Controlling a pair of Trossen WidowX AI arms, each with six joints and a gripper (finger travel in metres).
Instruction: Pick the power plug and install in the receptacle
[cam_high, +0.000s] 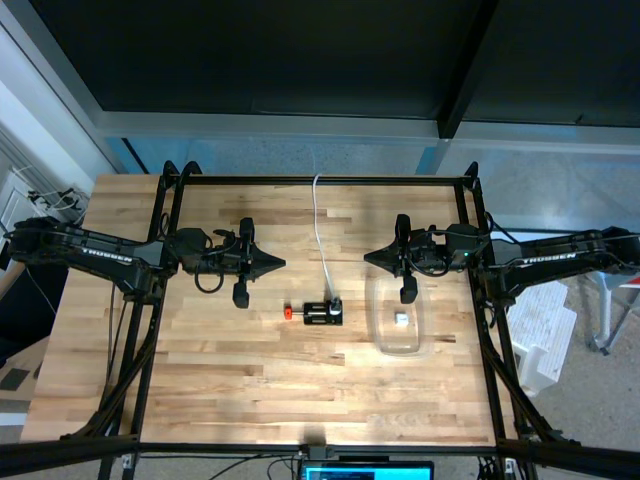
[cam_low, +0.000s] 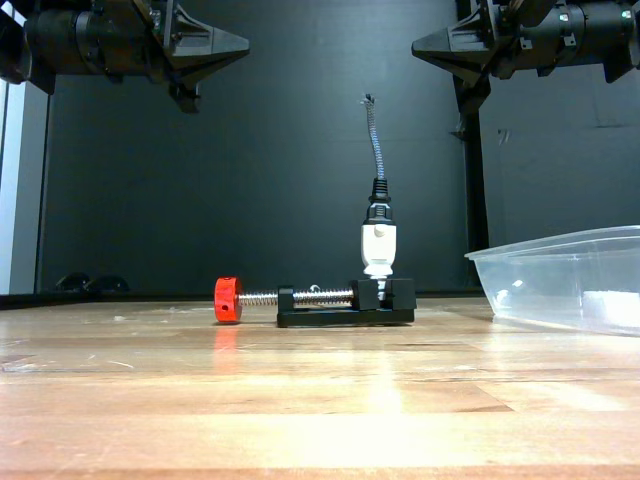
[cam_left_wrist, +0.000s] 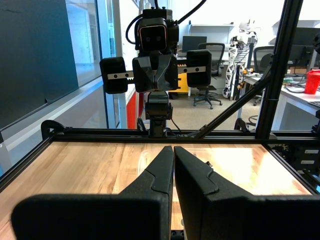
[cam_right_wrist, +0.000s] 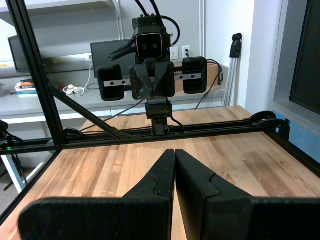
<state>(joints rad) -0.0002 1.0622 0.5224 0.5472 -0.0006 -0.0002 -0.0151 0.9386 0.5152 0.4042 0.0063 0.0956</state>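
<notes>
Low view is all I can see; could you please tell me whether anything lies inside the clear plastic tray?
Observer: In the high view, one tiny white cube lies in the clear plastic tray.
Operator: Thank you. Where does the thin cable above the small white receptacle lead?
Observer: It is white and runs straight to the wooden table's far edge.
Operator: Is anything being held?
Observer: No; the wrist views show the left gripper and right gripper shut, empty, facing each other above the table.
</notes>
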